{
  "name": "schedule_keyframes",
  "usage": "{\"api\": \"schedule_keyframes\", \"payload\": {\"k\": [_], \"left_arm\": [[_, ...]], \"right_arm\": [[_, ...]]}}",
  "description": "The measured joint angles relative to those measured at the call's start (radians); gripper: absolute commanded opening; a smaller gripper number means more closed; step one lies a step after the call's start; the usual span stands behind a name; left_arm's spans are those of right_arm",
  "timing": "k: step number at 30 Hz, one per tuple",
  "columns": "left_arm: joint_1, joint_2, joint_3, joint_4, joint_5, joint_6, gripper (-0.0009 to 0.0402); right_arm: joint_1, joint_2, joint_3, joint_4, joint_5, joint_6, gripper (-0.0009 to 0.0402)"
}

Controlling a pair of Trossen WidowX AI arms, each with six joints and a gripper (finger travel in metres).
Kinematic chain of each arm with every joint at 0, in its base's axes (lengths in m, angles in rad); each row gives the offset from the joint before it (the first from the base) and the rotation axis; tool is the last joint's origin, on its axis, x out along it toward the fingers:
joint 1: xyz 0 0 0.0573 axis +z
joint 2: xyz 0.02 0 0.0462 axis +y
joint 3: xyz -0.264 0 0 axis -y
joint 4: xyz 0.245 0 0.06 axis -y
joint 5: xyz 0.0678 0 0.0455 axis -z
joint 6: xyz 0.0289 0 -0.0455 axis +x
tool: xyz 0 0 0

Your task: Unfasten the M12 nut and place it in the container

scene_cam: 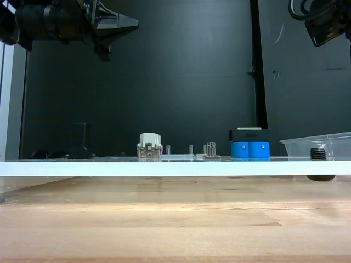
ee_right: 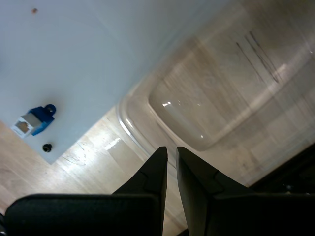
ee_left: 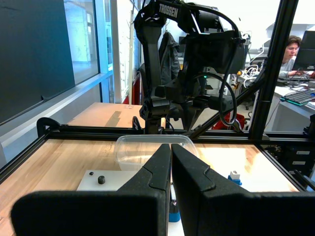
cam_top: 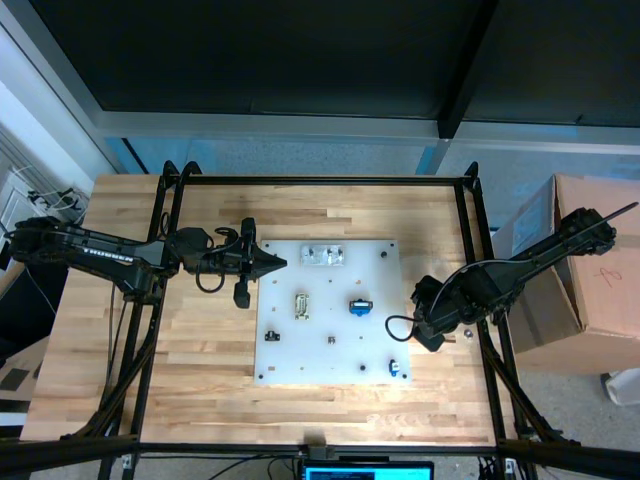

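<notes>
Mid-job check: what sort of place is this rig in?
Probably a robotics lab: a person at a keyboard, black frame round the table, a cardboard box. The left gripper is over the board's left edge, right gripper above the container; nut not visible.

the only word i can read is the brand "trossen". it runs in white letters along the left arm (cam_top: 108,255) in the high view, and shows again on the right arm (ee_left: 170,9) as my left wrist camera sees it. the cardboard box (cam_top: 590,280) beside the table carries a reddish scrawl i can't make out.
</notes>
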Motion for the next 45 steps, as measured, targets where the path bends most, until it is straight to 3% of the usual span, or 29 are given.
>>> {"api": "schedule_keyframes", "payload": {"k": [12,18,23,38,45], "left_arm": [[0.0,0.0,0.0,0.0,0.0,0.0,0.0],[0.0,0.0,0.0,0.0,0.0,0.0,0.0],[0.0,0.0,0.0,0.0,0.0,0.0,0.0],[0.0,0.0,0.0,0.0,0.0,0.0,0.0],[0.0,0.0,0.0,0.0,0.0,0.0,0.0]], "right_arm": [[0.001,-0.015,-0.02,-0.012,0.0,0.008,0.0025],[0.023,-0.119,-0.112,-0.01,-0.071,0.021,0.0025],[0.045,-0.172,-0.175,-0.008,-0.079,0.021,0.0025],[0.042,-0.174,-0.192,0.012,-0.078,-0.013,0.0025],[-0.019,-0.131,-0.19,0.101,-0.078,-0.084,0.0025]]}}
